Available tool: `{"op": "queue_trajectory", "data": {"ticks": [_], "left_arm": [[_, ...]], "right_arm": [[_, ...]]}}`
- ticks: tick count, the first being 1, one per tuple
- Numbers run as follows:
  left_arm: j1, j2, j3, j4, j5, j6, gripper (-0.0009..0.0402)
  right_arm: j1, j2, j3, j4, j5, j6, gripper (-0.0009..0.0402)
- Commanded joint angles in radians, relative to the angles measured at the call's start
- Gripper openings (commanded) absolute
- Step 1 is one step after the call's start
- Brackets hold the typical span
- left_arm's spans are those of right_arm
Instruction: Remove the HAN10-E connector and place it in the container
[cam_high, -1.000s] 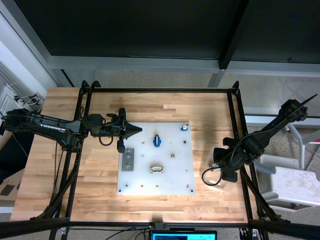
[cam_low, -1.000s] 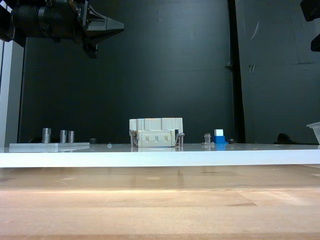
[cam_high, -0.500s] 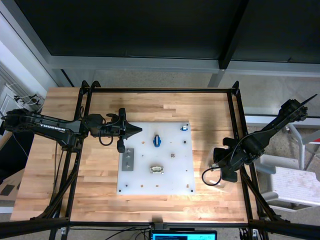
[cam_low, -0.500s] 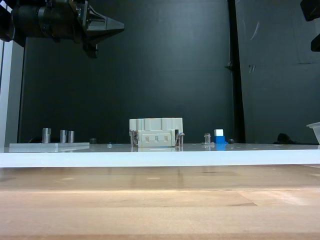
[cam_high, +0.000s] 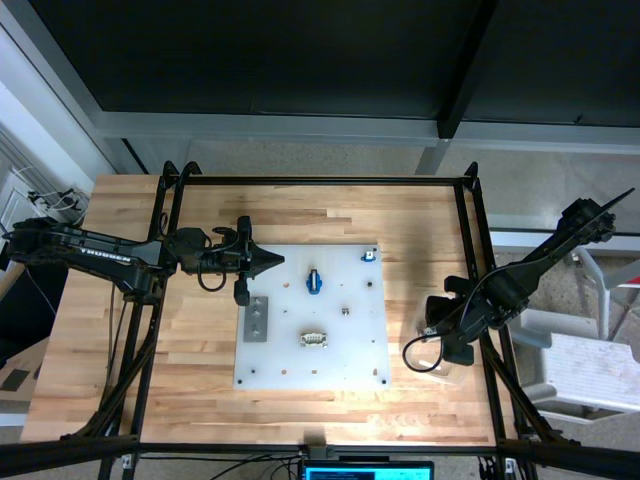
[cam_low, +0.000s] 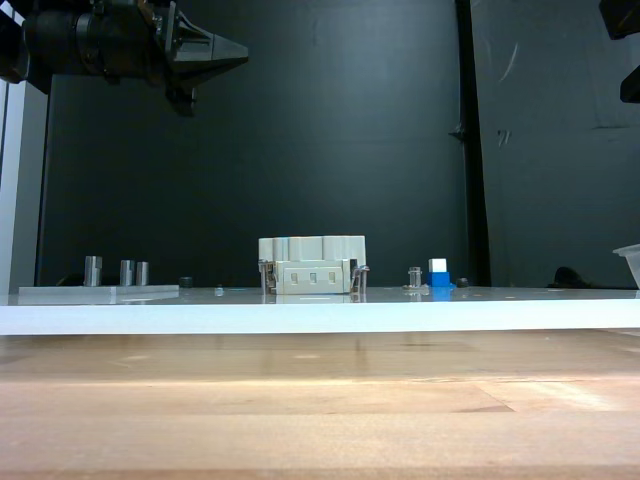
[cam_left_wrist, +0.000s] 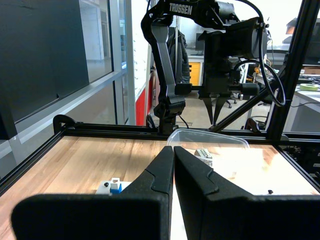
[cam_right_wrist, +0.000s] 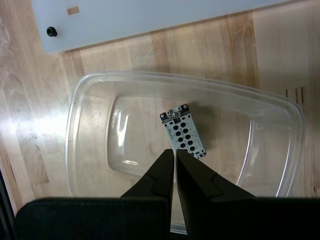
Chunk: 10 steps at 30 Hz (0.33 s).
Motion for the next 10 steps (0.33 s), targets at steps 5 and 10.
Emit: {"op": "queue_trajectory", "data": {"ticks": [5, 10], "left_arm": [[0.000, 0.000, 0.000, 0.000, 0.000, 0.000, 0.0000], [0.000, 0.000, 0.000, 0.000, 0.000, 0.000, 0.0000]], "right_arm": [[0.000, 0.000, 0.000, 0.023, 0.000, 0.000, 0.0007], [0.000, 0.000, 0.000, 0.023, 0.000, 0.000, 0.0007]]}}
